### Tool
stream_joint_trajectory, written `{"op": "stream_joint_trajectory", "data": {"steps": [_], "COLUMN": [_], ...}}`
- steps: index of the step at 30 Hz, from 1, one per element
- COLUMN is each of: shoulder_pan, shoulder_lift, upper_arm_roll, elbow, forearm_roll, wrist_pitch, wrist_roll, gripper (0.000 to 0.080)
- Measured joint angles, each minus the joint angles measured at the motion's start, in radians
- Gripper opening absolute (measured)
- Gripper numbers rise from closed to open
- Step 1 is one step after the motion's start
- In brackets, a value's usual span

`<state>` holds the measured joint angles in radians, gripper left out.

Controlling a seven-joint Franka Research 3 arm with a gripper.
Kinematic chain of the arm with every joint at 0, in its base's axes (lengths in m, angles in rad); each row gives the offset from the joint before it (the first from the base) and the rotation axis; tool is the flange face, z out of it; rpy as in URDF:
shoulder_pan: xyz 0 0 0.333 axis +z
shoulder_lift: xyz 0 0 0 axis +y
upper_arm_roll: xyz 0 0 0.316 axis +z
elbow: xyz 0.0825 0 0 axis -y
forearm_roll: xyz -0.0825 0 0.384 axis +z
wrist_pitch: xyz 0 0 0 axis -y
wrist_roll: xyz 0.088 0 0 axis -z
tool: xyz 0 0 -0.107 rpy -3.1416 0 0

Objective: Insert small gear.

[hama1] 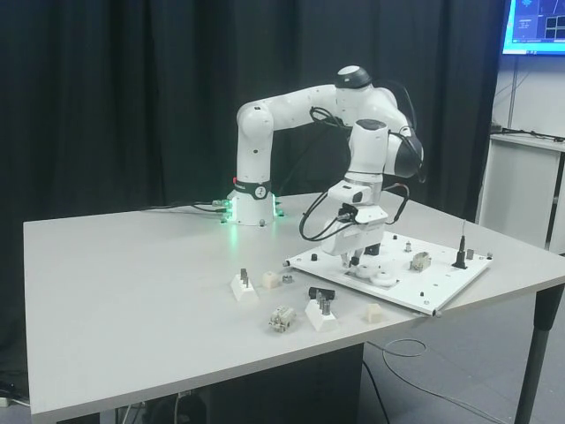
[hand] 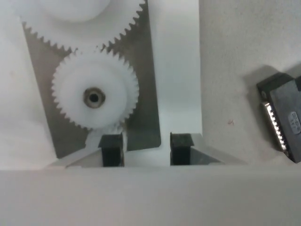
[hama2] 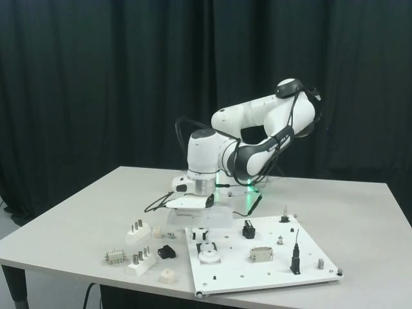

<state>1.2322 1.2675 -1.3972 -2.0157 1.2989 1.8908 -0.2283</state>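
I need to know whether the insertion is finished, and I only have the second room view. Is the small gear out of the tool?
Observer: Yes. In the wrist view the tool is open, with nothing between its fingers. The small gear lies flat just beyond one fingertip.
Operator: Is it on its peg?
Observer: It appears so. A metal peg end shows in its centre hole.
Operator: Does it mesh with anything?
Observer: Its teeth meet those of the larger gear.
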Motion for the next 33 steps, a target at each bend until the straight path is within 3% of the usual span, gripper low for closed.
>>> {"op": "stream_joint_trajectory", "data": {"steps": [19, 33], "shoulder_pan": [0.004, 0.035], "shoulder_lift": [-0.002, -0.007], "upper_arm_roll": [-0.003, -0.074], "elbow": [0.006, 0.007], "forearm_roll": [0.000, -0.015], "wrist_pitch": [0.013, -0.069], "wrist_roll": [0.000, 0.030], "gripper": [0.0180, 0.0180]}}
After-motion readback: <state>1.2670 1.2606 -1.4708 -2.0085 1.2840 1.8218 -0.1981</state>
